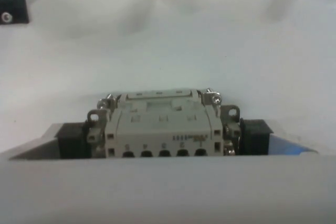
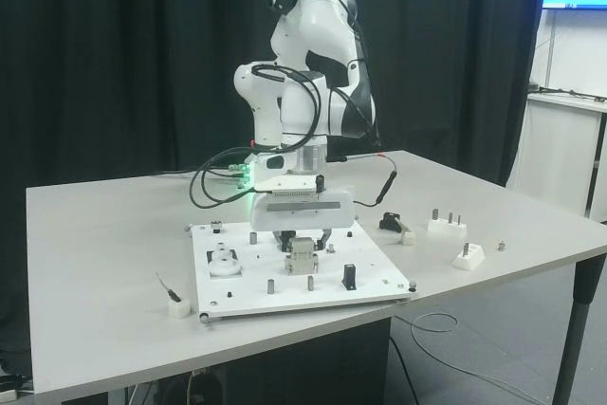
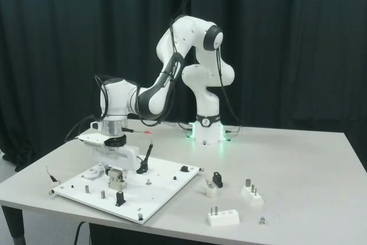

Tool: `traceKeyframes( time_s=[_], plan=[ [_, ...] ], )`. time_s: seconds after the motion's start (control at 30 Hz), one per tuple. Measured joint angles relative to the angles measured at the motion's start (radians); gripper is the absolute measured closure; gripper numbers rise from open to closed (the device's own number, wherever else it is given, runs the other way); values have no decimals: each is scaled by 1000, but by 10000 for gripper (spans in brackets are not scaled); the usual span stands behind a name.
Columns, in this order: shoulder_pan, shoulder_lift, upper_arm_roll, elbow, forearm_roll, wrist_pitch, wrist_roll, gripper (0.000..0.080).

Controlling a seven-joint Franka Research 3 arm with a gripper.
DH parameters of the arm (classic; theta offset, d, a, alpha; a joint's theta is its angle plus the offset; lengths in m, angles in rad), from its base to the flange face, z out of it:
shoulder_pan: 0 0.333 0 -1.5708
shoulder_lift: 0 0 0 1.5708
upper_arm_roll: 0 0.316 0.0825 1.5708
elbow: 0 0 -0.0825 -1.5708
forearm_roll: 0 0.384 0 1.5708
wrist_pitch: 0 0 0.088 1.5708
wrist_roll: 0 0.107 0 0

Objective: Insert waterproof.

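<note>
The waterproof connector [image 1: 163, 127] is a pale grey block with a row of round sockets and metal screws at its corners. My gripper [image 1: 163, 141] is shut on it, with a black finger [image 1: 71, 140] pressed on each side. In the room views the connector [image 2: 302, 260] [image 3: 116, 180] hangs upright under the gripper [image 2: 302, 246] [image 3: 116, 175], low over the middle of the white board [image 2: 375, 277] [image 3: 163, 194]. I cannot tell whether it touches the board.
On the board stand a black upright part [image 2: 349, 277] [image 3: 120, 198], a white round disc [image 2: 224, 263] and small pegs [image 2: 271, 286]. Beside the board lie white pin blocks [image 2: 447, 226] [image 2: 468, 255], a black piece [image 2: 391, 223] and a small cabled block [image 2: 176, 306].
</note>
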Motion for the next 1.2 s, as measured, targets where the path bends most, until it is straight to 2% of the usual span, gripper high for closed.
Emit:
traceKeyframes(
  time_s=[0.1, 1.0, 1.2],
  plan=[
    [0, -2, 0, 0, 0, -16, -2, 184],
    [-1, 5, 1, 5, -1, -15, -49, 184],
    [-4, 3, 1, 18, -4, -45, -50, 184]
  ],
)
